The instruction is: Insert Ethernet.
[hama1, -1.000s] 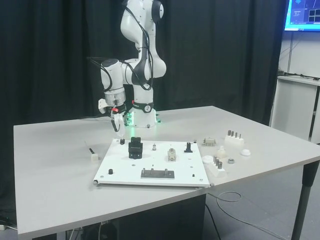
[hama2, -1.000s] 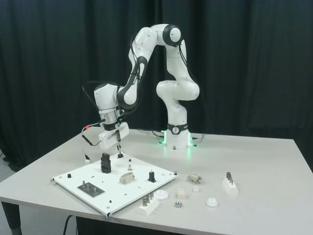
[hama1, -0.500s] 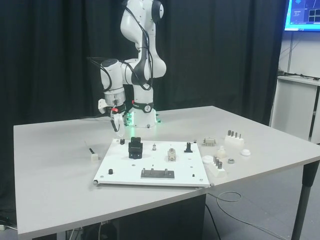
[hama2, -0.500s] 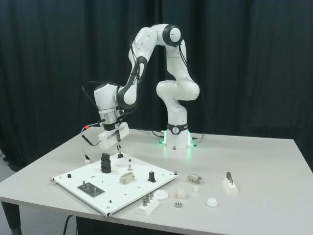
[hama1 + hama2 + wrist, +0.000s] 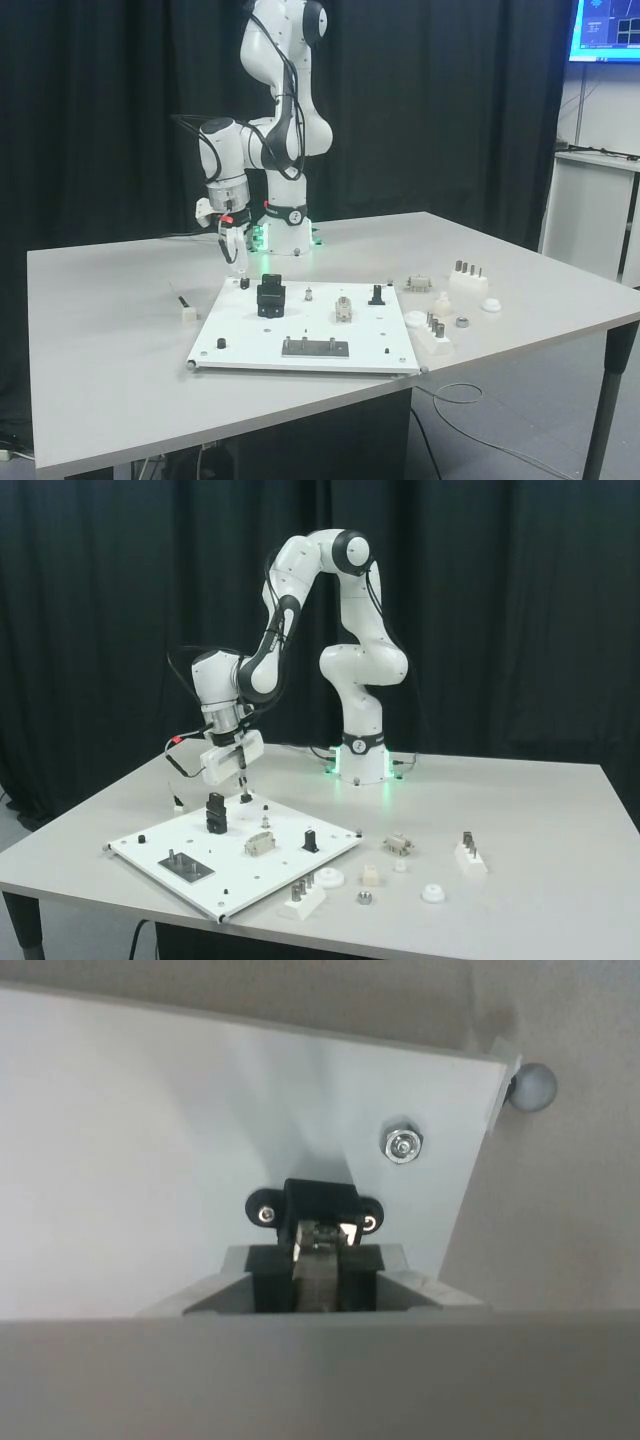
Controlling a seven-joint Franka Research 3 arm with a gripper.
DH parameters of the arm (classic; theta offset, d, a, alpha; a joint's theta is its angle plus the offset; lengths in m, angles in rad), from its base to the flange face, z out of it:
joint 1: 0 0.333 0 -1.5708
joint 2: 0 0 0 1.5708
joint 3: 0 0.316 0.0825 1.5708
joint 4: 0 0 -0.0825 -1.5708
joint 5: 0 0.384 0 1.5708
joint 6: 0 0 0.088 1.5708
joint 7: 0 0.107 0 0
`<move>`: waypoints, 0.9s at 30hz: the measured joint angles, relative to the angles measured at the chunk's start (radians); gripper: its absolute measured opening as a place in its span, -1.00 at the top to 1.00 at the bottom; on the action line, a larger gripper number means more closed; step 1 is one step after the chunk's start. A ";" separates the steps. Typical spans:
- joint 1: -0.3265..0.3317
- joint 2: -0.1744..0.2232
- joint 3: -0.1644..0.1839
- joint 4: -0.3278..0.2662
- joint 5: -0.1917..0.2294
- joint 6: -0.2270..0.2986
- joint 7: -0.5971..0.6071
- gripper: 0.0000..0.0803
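Looking down past my fingertips in the wrist view, I am holding the small clear-ended Ethernet plug [image 5: 318, 1245] pinched in my gripper [image 5: 318, 1290], pads pressed on its black body so it stays square to the socket. It is hanging right over the black flanged Ethernet socket [image 5: 318, 1203], which is screwed to the white flat assembly board [image 5: 120, 1160] near one corner, beside a grey hex nut [image 5: 402, 1145]. I am judging the plug lined up with the opening but not yet seated, because its tip is showing in front of the socket's mouth.

In the first room view, I am hovering my gripper [image 5: 236, 262] just above the socket [image 5: 245, 284] at the board's [image 5: 300, 325] back left corner, with the wrist pointing straight down so the plug can go in vertically. Compared with a second ago my wrist is sitting slightly differently above the same spot; the change is very small.

In the second room view, my gripper [image 5: 243, 780] is standing over the socket [image 5: 245, 799] at the board's [image 5: 190, 840] far edge, on the grey table [image 5: 540, 820]. Nothing on the board is looking shifted from half a second ago.
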 joint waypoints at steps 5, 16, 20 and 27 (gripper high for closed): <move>0.000 0.000 0.000 0.000 0.007 -0.001 -0.007 0.78; 0.001 0.003 0.000 -0.002 0.046 -0.008 -0.036 0.78; 0.003 0.004 0.000 -0.002 0.050 -0.011 -0.043 0.78; 0.003 0.004 0.000 -0.002 0.051 -0.014 -0.050 0.78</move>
